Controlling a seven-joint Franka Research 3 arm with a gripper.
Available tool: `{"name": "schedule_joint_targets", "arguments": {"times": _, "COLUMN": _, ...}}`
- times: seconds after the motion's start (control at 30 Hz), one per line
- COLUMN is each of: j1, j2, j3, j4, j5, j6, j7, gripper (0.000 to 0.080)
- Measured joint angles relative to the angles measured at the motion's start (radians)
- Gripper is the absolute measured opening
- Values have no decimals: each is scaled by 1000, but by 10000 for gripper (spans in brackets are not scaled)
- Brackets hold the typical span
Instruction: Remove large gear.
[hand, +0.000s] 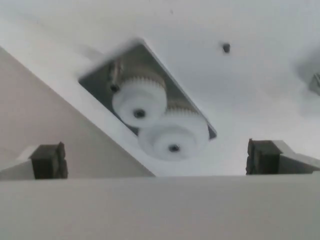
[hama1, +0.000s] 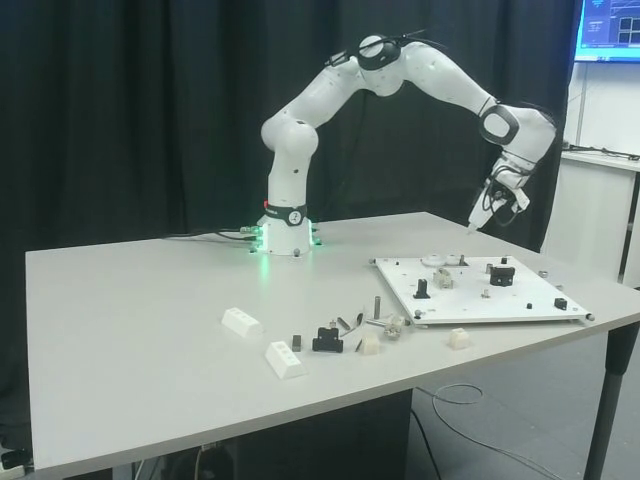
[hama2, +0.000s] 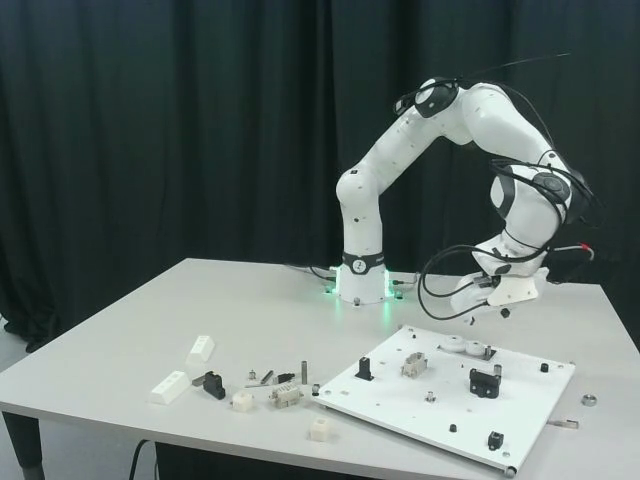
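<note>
Loose small parts (hama2: 270, 385) lay on the near side of the grey table (hama1: 130, 330). Beyond them, the white board (hama2: 520, 420) carried the large gear (hand: 173, 135), seated, teeth against a smaller gear (hand: 139, 99). Gripper (hand: 155, 160) hovered above, jaws spread, empty.

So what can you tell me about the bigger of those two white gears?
The large gear is a white, plastic-looking wheel with fine teeth round its rim, a raised hub and a dark hole at its middle. It lies flat in a grey recess on the white board, its teeth meeting the smaller gear beside it. Nothing grips it: the gripper hangs above with jaws wide apart. In the room views it sits near the board's far edge.
</note>
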Motion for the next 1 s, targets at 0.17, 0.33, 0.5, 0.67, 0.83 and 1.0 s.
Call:
{"name": "schedule_joint_targets", "arguments": {"times": 0.17, "j1": 61, "j2": -1, "j3": -55, "j4": -57, "j5": 3, "j6": 13, "j7": -31, "gripper": 800}}
{"name": "schedule_joint_targets", "arguments": {"times": 0.33, "j1": 116, "j2": -1, "j3": -96, "j4": -113, "j5": 8, "j6": 39, "j7": -57, "gripper": 800}}
{"name": "schedule_joint_targets", "arguments": {"times": 0.5, "j1": 161, "j2": -1, "j3": -128, "j4": -166, "j5": 10, "j6": 69, "j7": -64, "gripper": 800}}
{"name": "schedule_joint_targets", "arguments": {"times": 0.67, "j1": 199, "j2": -1, "j3": -154, "j4": -219, "j5": 12, "j6": 95, "j7": -69, "gripper": 800}}
{"name": "schedule_joint_targets", "arguments": {"times": 0.83, "j1": 231, "j2": -1, "j3": -175, "j4": -269, "j5": 20, "j6": 127, "j7": -88, "gripper": 800}}
{"name": "schedule_joint_targets", "arguments": {"times": 1.0, "j1": 257, "j2": -1, "j3": -192, "j4": -317, "j5": 32, "j6": 157, "j7": -118, "gripper": 800}}
